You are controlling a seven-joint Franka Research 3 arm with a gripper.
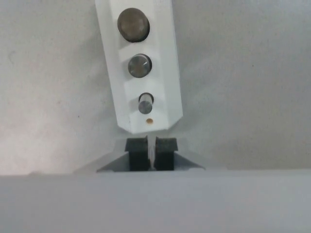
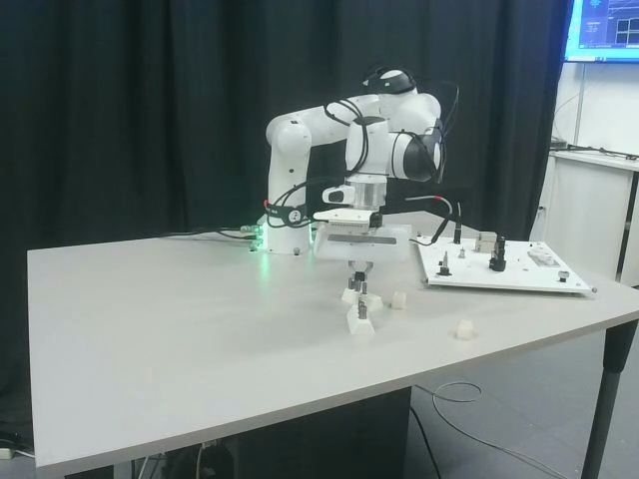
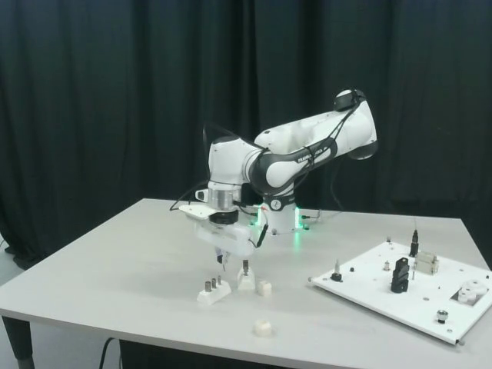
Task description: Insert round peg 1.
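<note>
Here, gripper [image 1: 151, 154] poised directly above the near end of a white peg holder [image 1: 141, 77] on the grey table [image 2: 180, 319], black fingers [image 1: 137, 154] clamped on a thin pale pin, round peg 1 [image 1: 151, 148], held upright between the pads. Just beyond the pin's tip, a small empty hole [image 1: 149, 121] in the holder's end face. Along the holder's top, three grey round pegs [image 1: 140, 65] seated in a row, graded from large to small toward the gripper. Nearby on the table, two small white blocks [image 2: 463, 330]; farther off, a white assembly board [image 2: 496, 267] carrying several fixtures.
</note>
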